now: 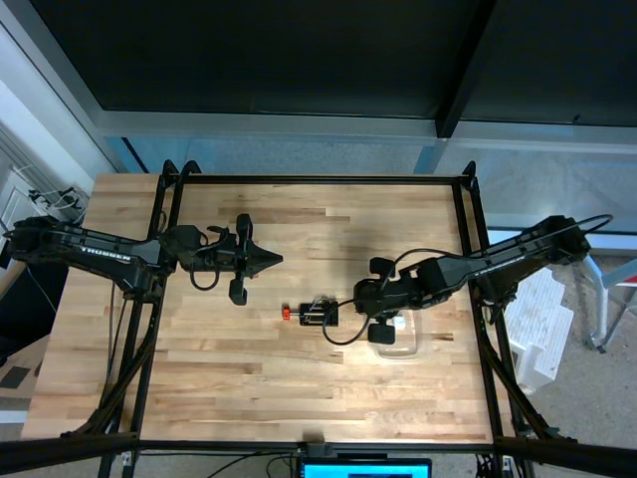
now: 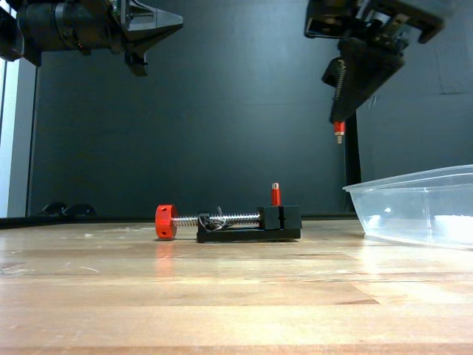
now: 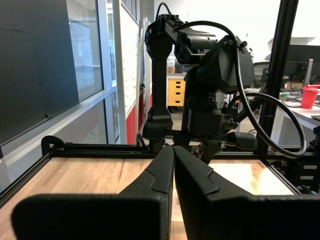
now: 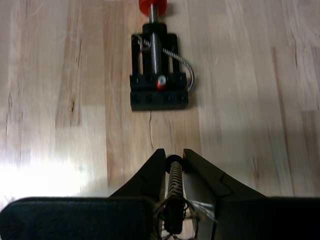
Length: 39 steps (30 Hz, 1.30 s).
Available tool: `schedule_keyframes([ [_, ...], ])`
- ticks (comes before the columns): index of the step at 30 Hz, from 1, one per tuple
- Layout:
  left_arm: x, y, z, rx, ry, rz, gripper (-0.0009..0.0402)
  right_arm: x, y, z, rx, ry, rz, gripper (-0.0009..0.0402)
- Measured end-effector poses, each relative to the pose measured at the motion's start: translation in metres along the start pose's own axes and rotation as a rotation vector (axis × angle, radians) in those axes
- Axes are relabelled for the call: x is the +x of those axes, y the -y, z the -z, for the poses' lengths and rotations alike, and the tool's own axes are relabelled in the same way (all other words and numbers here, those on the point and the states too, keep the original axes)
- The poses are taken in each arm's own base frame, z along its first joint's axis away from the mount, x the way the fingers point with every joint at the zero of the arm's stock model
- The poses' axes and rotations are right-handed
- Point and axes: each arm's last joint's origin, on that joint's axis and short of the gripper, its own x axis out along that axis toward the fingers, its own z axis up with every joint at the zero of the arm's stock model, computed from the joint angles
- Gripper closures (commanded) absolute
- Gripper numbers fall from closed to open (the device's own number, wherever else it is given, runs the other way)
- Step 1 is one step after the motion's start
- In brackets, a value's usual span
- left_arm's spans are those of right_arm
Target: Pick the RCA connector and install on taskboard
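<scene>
The taskboard (image 1: pixel 317 314) is a small black block lying mid-table, with a red-orange knob on a sprung rod at its left end. It also shows in the low view (image 2: pixel 247 223) and the right wrist view (image 4: pixel 159 92), where a small red post stands up from it. My right gripper (image 2: pixel 344 111) hangs well above the table, up and to the right of the board, shut on the RCA connector (image 2: pixel 339 132). The connector's red tip points down below the fingers, and its coiled sleeve (image 4: pixel 175 182) lies between them. My left gripper (image 1: pixel 277 259) is shut and empty, high at the left.
A clear plastic tray (image 2: pixel 414 203) stands on the wood just right of the taskboard, under the right arm (image 1: pixel 478 261). A black frame rails the table's edges. The right arm's cable loops down beside the board.
</scene>
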Motion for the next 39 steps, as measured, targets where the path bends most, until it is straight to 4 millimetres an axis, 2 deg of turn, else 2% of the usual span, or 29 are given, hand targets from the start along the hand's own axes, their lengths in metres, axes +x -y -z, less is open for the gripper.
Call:
schedule_keyframes([
  [14,0.0,0.0,0.0,0.0,0.0,0.0,0.0393,0.032,-0.004,-0.034,0.01,0.002,0.017,0.0393],
  [27,0.0,0.0,0.0,0.0,0.0,0.0,0.0393,0.052,-0.008,-0.047,0.011,-0.003,0.024,0.0393],
  [39,0.0,0.0,0.0,0.0,0.0,0.0,0.0393,0.064,-0.01,-0.047,0.011,-0.007,0.025,0.0393],
])
